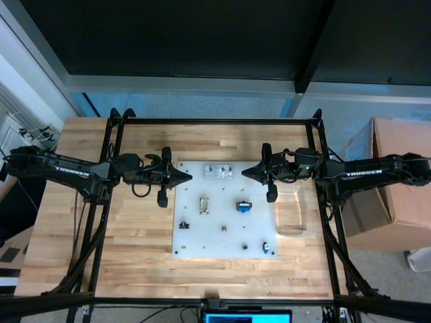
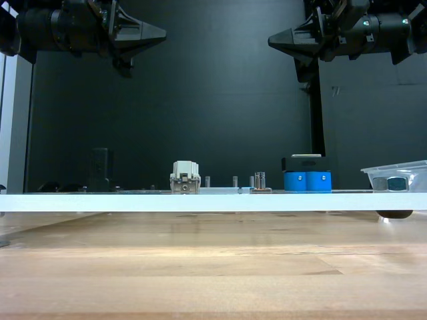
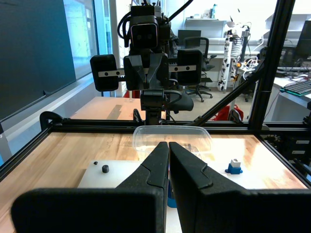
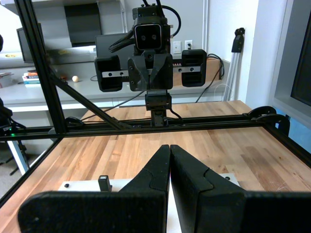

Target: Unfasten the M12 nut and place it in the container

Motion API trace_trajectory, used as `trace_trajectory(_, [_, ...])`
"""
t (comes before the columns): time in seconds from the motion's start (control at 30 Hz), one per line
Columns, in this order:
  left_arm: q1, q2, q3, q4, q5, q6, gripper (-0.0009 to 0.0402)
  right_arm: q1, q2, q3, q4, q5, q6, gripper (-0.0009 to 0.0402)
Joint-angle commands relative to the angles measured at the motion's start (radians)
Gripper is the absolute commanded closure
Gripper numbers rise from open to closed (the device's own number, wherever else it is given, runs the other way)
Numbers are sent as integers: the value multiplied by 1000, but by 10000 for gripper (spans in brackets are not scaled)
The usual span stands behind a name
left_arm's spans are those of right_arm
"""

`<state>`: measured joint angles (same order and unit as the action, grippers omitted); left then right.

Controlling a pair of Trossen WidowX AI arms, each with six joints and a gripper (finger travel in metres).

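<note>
The small silver M12 nut (image 1: 266, 247) sits on its stud at the white board's (image 1: 222, 225) near right edge, outside the clear container (image 1: 291, 212). In the low view the nut (image 2: 395, 183) shows in front of the container's wall (image 2: 400, 170). The high view shows nothing inside the container. My left gripper (image 1: 190, 177) hangs high above the board's far left edge, shut and holding nothing. My right gripper (image 1: 243, 171) hangs high over the board's far right part, also shut and holding nothing. Both point inward at each other. The left wrist view shows the container (image 3: 172, 138) and the nut (image 3: 234, 164) beyond the shut fingertips.
On the board stand a blue block (image 1: 243, 206), a white connector (image 1: 204, 205), a silver post (image 2: 259, 180) and a clear part (image 1: 218, 172) at the far edge. A black frame (image 1: 215, 122) rings the table. A cardboard box (image 1: 397, 182) stands off the right side.
</note>
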<state>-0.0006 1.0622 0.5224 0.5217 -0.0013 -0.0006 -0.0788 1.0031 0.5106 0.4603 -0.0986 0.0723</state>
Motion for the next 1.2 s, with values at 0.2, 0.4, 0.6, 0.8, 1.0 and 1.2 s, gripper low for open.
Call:
trace_trajectory(0.2, [1, 0, 0, 0, 0, 0, 393, 1, 0, 0, 53, 1, -17, 393])
trace_trajectory(0.4, [1, 0, 0, 0, 0, 0, 393, 1, 0, 0, 45, -1, 2, 393])
trace_trajectory(0.6, [1, 0, 0, 0, 0, 0, 393, 35, 1, 60, -160, -51, 77, 393])
trace_trajectory(0.8, [0, 0, 0, 0, 0, 0, 393, 179, 48, 215, -589, 16, 82, 393])
trace_trajectory(1.0, [0, 0, 0, 0, 0, 0, 393, 312, 157, 375, -890, 54, 171, 393])
trace_trajectory(1.2, [0, 0, 0, 0, 0, 0, 393, 407, 278, 532, -1094, 55, 311, 393])
